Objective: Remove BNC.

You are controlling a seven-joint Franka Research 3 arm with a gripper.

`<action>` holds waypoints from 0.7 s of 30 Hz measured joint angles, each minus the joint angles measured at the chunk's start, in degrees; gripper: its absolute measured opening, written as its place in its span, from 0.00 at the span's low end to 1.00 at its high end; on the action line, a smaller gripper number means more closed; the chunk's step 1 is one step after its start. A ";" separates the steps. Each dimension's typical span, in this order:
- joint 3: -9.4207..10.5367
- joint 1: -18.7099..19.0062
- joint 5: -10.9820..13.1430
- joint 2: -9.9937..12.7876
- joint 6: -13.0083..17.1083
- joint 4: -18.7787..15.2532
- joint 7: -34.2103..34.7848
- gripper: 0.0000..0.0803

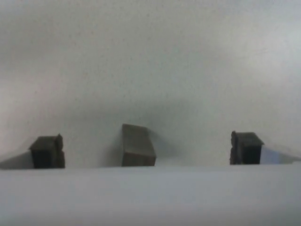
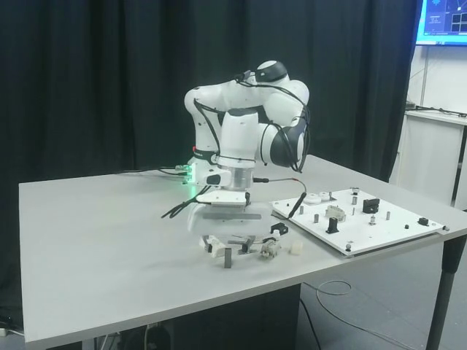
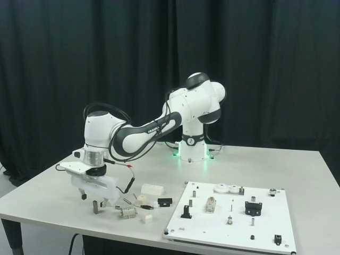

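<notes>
**Grey table under me, gripper open, BNC not singled out**

Grey table (image 1: pixel 150 61) fills the wrist view. My gripper (image 1: pixel 146 150) is apart: two dark fingertips (image 1: pixel 47 151), with one dark block (image 1: pixel 137 141) upright on the table between them. It touches neither.

Count around me:
- 1 dark block, also seen from the first room view (image 2: pixel 228 257).
- A handful of loose small parts (image 3: pixel 139 207) just beside the gripper (image 3: pixel 90 194), on the board side. One is a white block (image 3: pixel 151 188) and one a black piece (image 3: pixel 164 202). The rest are too small to name.
- 1 white board (image 3: pixel 265 234) past those parts, flat on the table.
- On the board: 2 white round discs (image 3: pixel 227 188), 3 black fixtures (image 3: pixel 253 207), and several small pins and fittings.

BNC: I can't tell which fitting it is. The board fittings are all well apart from my gripper, with the loose parts lying between.

Edges: I hang low near the table's front edge, toward the corner far from the board. The board's outer corner (image 2: pixel 444 227) sits close to the opposite table edge. Bare table lies open on my side away from the board.

Far: my base (image 3: pixel 192 151) with a green light (image 3: pixel 175 154), then a black curtain (image 3: pixel 276 64).
</notes>
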 joint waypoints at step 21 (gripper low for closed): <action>-5.19 0.26 -1.93 -0.03 -7.33 3.46 1.57 1.00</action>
